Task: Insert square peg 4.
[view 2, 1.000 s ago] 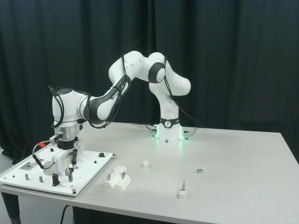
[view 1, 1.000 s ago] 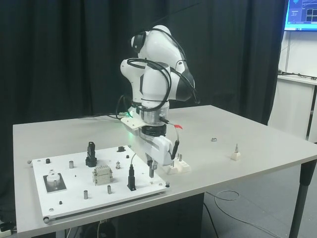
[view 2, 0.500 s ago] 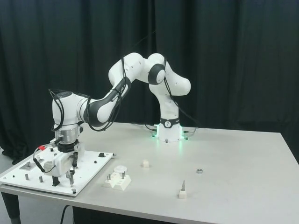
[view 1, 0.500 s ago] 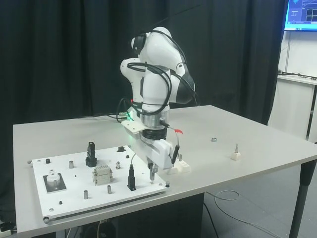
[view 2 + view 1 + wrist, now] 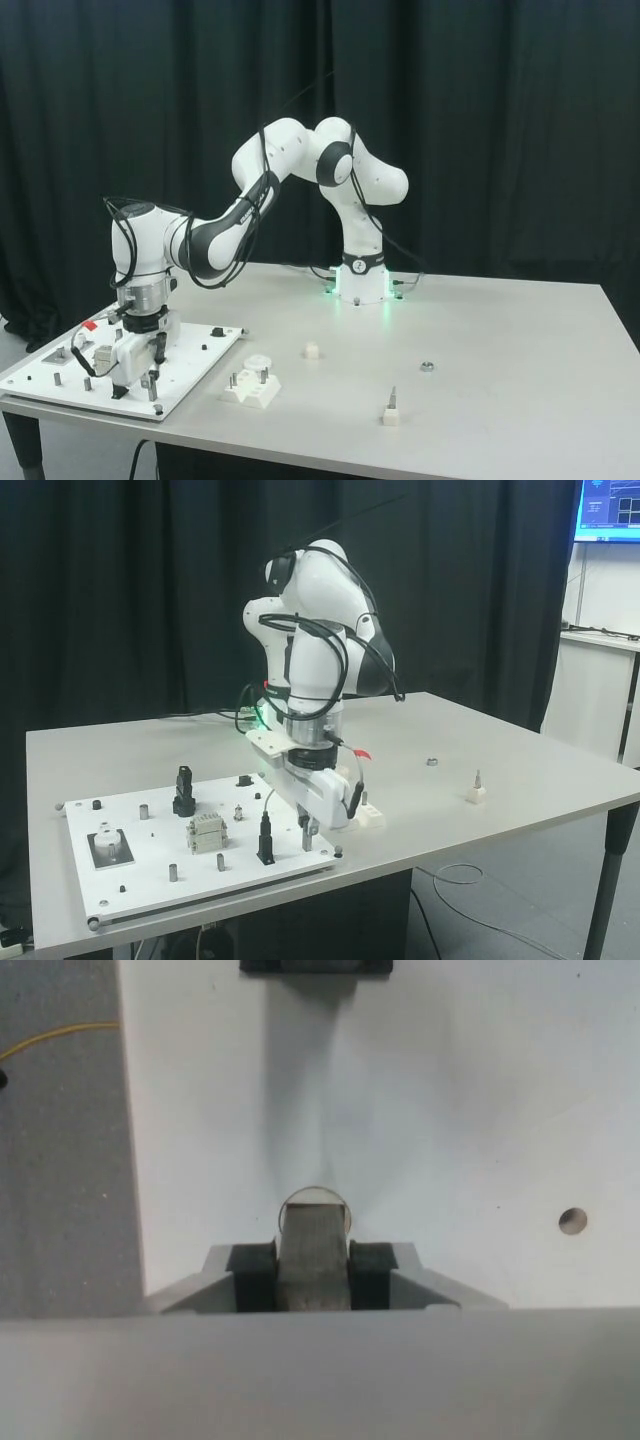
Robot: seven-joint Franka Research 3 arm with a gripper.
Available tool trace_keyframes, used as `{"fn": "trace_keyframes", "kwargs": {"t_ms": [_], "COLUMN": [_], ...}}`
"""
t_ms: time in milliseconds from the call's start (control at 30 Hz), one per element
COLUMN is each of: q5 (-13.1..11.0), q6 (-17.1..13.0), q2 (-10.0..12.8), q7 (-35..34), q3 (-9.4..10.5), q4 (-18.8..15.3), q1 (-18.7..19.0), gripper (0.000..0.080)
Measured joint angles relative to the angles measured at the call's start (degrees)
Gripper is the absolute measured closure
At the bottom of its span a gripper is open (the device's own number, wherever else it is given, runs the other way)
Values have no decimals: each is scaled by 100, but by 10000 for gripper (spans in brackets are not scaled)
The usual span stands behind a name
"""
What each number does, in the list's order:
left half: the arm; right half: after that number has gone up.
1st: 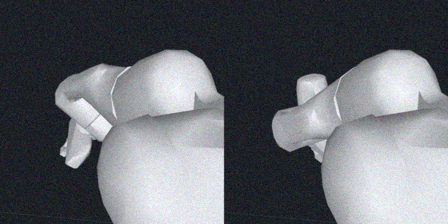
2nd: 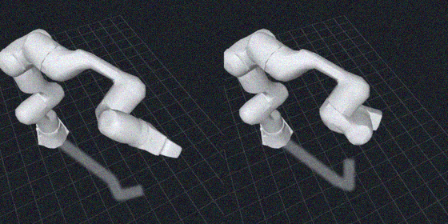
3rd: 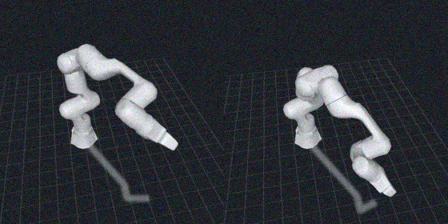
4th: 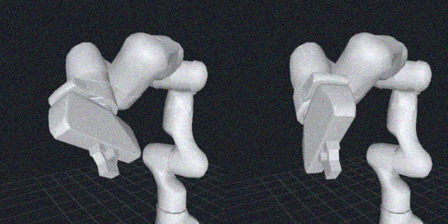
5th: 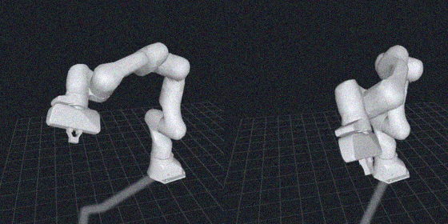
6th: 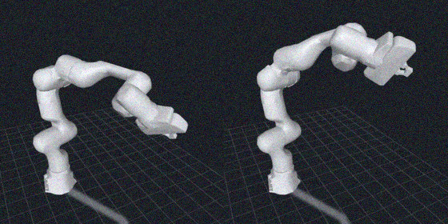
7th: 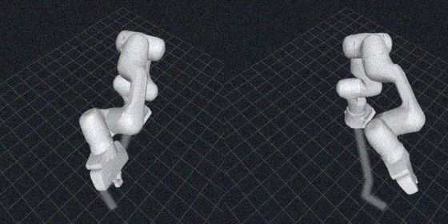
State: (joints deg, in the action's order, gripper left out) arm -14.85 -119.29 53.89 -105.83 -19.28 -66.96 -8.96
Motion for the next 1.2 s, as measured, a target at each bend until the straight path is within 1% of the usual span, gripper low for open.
{"fn": "trace_keyframes", "kwargs": {"t_ms": [400,733,1033,1067,1200], "q5": [-53,-203,-203,-195,-155], "q6": [8,-27,-56,-56,-36], "q2": [16,94,131,131,130], "q7": [-97,-148,-71,-4,194], "q3": [-5,-8,-13,-18,-65], "q4": [3,5,28,46,156], "q1": [-12,-28,-26,-24,-6], "gripper": [652,652,652,463,463]}}
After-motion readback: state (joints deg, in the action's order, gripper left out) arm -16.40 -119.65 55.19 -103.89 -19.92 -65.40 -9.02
